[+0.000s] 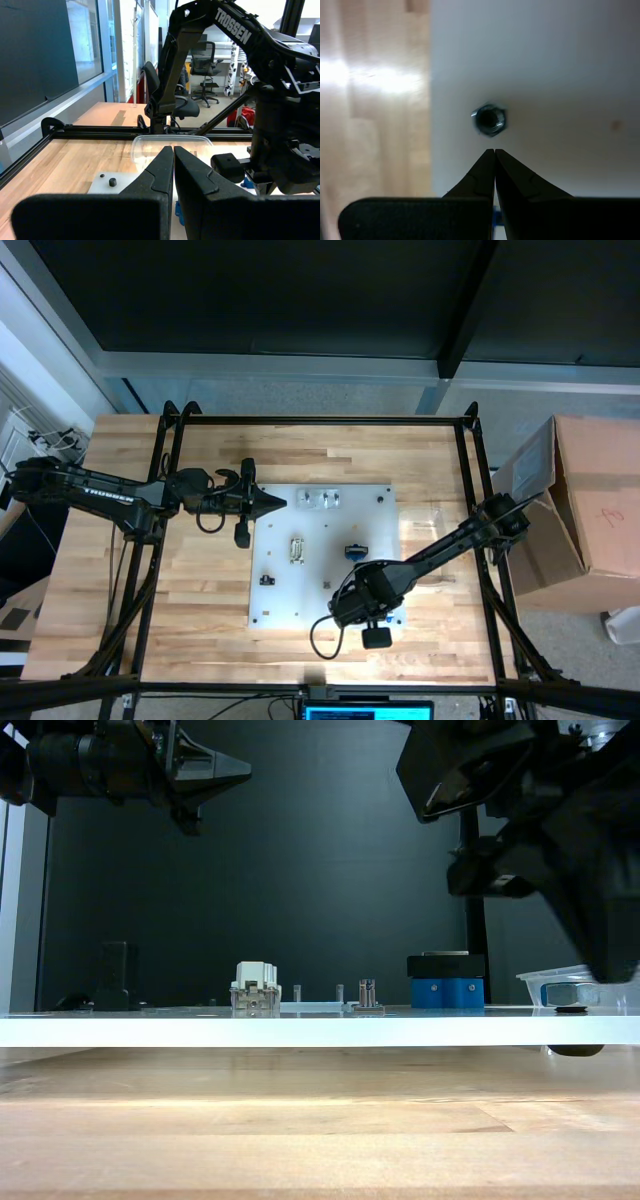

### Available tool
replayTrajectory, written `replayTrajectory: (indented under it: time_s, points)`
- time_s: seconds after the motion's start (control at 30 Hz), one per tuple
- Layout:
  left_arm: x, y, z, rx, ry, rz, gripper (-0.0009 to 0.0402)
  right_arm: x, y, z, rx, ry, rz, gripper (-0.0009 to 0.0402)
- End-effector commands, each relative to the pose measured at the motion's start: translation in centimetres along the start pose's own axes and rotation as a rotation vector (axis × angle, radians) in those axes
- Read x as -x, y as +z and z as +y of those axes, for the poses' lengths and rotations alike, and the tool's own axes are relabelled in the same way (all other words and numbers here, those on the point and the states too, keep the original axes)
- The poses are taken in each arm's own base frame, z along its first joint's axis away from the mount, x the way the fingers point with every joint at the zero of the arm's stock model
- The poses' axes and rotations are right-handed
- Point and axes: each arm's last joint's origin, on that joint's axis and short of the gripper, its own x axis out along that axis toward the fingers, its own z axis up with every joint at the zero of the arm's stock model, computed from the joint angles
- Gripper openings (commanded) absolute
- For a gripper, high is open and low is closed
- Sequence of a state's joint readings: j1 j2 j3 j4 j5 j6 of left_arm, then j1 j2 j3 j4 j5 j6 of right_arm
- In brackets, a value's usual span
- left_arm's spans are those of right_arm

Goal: Pick the M12 nut and place it on its threads and fasten

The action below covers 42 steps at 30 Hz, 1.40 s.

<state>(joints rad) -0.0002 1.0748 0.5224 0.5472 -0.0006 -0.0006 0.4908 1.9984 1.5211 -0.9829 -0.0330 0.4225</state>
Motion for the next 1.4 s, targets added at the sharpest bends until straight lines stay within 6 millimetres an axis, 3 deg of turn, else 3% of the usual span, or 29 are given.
replayTrajectory:
  time_s: [0.03, 0.4, 0.63, 0.8, 1.2, 1.4]
  points:
    - [-0.01, 0.01, 0.0, 0.0, 0.0, 0.0, 0.0, 0.06, 0.14, -0.29, -0.041, -0.095, -0.048, 0.0]
    - [-0.01, 0.0, 0.0, 0.0, 0.0, 0.0, 0.0, -0.21, 0.5, -0.26, -0.044, -0.107, -0.081, 0.0]
    - [-0.01, 0.01, 0.0, 0.0, 0.0, 0.0, 0.0, -0.12, -0.09, 0.57, 0.019, 0.208, 0.082, 0.0]
    - [-0.01, 0.01, 0.0, 0.0, 0.0, 0.0, 0.0, -0.1, -0.13, 0.5, 0.011, 0.184, 0.078, 0.0]
    - [-0.01, 0.01, 0.0, 0.0, 0.0, 0.0, 0.0, 0.01, 0.25, -0.32, -0.053, -0.092, -0.055, 0.0]
    - [-0.01, 0.0, 0.0, 0.0, 0.0, 0.0, 0.0, -0.27, 0.48, -0.19, -0.052, -0.085, -0.075, 0.0]
